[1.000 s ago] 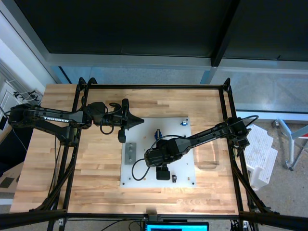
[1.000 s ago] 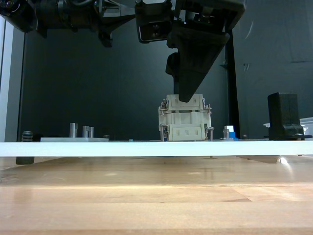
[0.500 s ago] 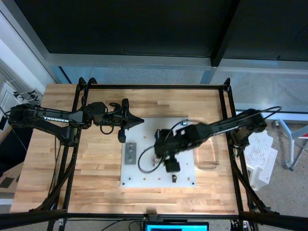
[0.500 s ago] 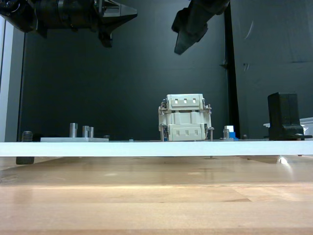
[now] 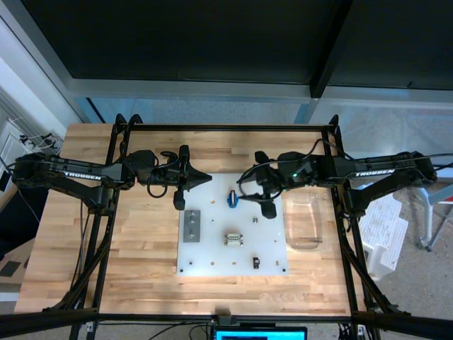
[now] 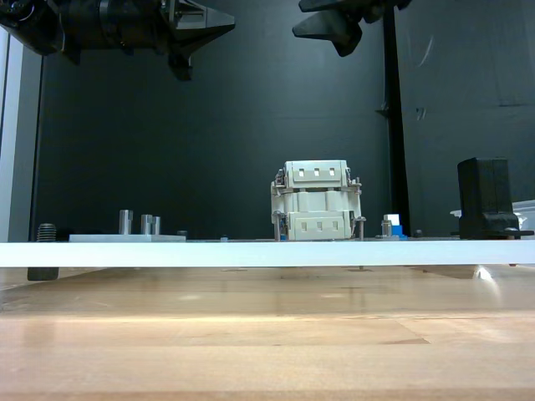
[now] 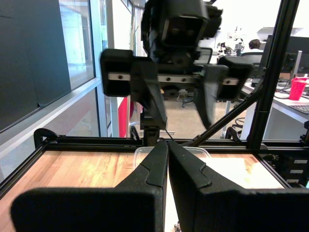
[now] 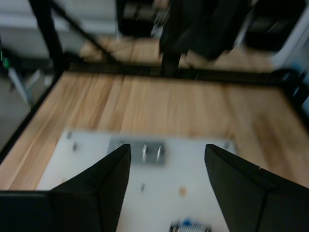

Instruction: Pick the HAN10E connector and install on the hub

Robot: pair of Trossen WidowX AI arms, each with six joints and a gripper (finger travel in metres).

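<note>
- Wooden table (image 5: 141,241), high view: it carries a white plate (image 5: 272,244). The HAN10E connector (image 5: 232,240) stands near the plate's middle, clear of both grippers. A grey two-hole block (image 5: 191,225) lies to its left and a blue part (image 5: 231,200) beyond it.
- The left gripper (image 5: 205,178) is near the plate's far left corner, fingers pressed together, holding nothing.
- The right gripper (image 5: 244,190) is over the plate's far side near the blue part, fingers spread, holding nothing.
- Low view: the connector sits upright and level on top of the hub (image 6: 316,225). A black part (image 6: 485,199) stands to the right. Both grippers are high above the plate.
- Left wrist view: its two fingers (image 7: 154,166) meet edge to edge. The right gripper faces them with its jaws wide apart. A clear container (image 7: 145,153) rests on the wood.
- Right wrist view, blurred: its fingers (image 8: 104,186) are well apart with nothing between them. The grey block lies beyond.
</note>
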